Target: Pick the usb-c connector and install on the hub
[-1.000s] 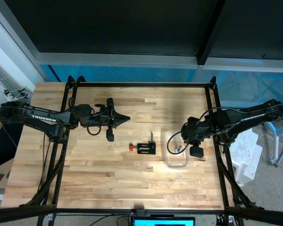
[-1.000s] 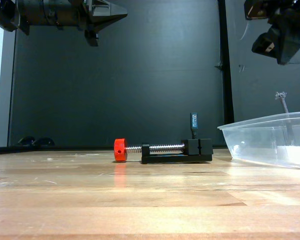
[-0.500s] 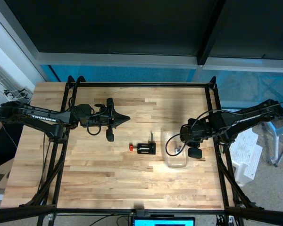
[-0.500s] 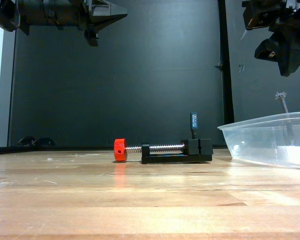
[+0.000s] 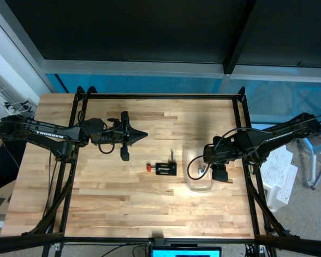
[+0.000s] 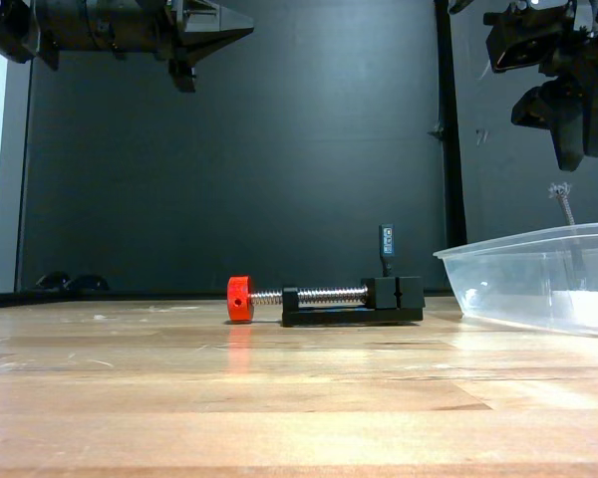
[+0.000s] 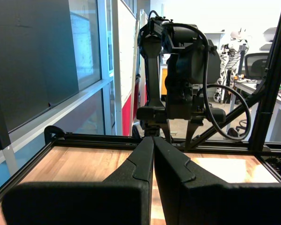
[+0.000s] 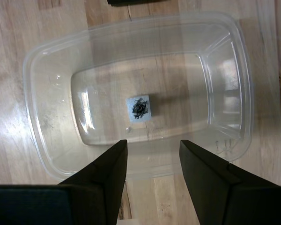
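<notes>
1. Over the clear plastic tray (image 8: 37,93), we find the right gripper (image 8: 152,146) hovering, its fingers spread and empty.
2. We note the usb-c connector (image 8: 139,108), a tiny dark piece, atop a small white square (image 8: 129,118) on the tray floor.
3. The hub (image 5: 165,169) lies on the table (image 5: 123,203) near the tray, not touching it.
4. The left gripper (image 5: 144,134) hangs raised at far left, fingers pressed together, empty.

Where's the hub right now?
Mid-table in the high view, the hub sits just left of the clear tray; right hand hovers above that tray, left hand hangs far left.
</notes>
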### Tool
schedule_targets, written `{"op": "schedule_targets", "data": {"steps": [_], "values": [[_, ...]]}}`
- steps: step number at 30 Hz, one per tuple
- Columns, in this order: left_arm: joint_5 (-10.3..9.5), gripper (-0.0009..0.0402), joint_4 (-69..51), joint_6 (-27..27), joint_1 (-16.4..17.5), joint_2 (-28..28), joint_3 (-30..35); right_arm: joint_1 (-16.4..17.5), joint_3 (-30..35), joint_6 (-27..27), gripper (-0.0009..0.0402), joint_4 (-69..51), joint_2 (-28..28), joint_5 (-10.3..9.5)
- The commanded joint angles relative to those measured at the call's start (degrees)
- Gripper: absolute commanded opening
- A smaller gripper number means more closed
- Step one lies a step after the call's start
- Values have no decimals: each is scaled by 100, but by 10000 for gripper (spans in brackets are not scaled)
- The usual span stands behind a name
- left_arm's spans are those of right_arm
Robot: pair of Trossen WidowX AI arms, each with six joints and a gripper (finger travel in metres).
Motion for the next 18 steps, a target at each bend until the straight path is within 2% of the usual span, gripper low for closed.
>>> {"op": "schedule_targets", "data": {"steps": [1, 6, 9, 18], "values": [[2, 0, 2, 0, 2, 0, 0, 13, -2, -11, 171, 35, 83, 11], [0, 0, 0, 0, 2, 0, 0, 37, -28, -11, 182, 138, 260, 50], [0, 0, 0, 2, 2, 0, 0, 57, -44, -11, 184, 177, 339, 146], [0, 0, 0, 0, 0, 0, 0, 151, -76, -11, 184, 343, 610, 140]]}}
